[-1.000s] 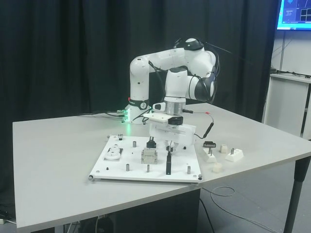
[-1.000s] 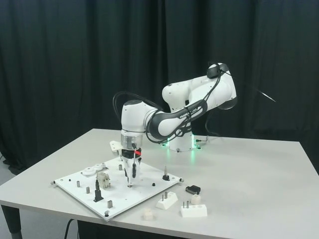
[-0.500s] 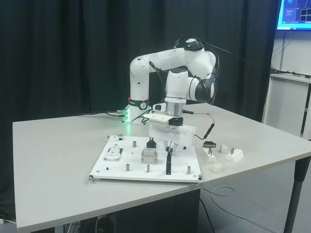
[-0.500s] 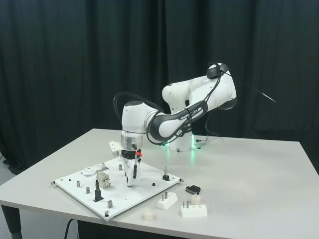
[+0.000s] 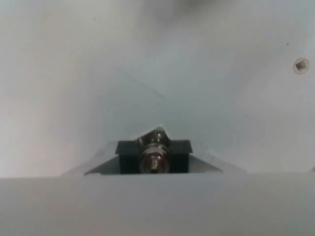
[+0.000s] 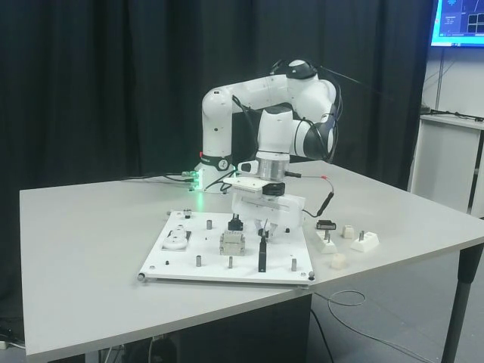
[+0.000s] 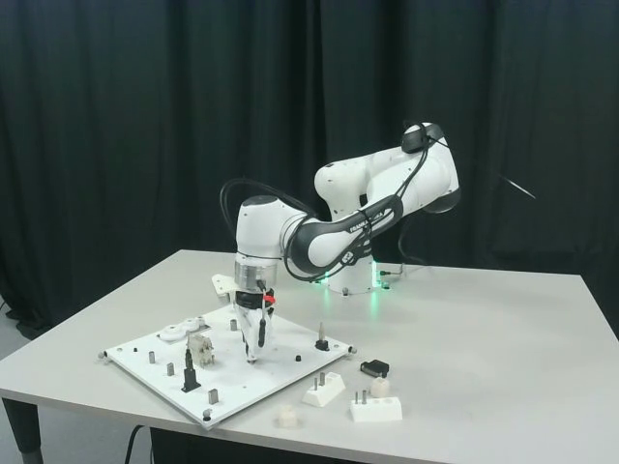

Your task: Insert BNC.

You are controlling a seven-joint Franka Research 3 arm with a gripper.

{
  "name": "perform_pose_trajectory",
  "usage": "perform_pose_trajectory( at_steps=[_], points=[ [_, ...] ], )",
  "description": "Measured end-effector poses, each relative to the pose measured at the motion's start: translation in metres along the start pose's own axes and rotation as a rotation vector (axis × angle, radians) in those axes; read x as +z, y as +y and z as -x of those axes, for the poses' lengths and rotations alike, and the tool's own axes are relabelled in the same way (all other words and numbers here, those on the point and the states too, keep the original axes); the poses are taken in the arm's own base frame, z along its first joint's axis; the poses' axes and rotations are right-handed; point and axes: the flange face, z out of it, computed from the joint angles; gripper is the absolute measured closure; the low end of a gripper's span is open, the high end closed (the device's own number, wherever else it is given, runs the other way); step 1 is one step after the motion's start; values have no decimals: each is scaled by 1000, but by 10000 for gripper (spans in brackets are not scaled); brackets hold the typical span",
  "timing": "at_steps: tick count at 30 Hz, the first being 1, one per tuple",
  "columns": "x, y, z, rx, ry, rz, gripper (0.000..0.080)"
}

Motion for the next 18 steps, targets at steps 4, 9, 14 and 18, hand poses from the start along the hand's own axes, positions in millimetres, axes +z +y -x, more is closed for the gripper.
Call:
perform_pose_trajectory(
  at_steps=[4, 9, 14, 18],
  points=[
    [0, 0, 0, -7, 0, 0, 682],
    [0, 0, 0, -53, -1, 0, 682],
    [0, 0, 0, -58, -2, -1, 682],
    [0, 0, -1, -51, -3, -1, 682]
  ],
)
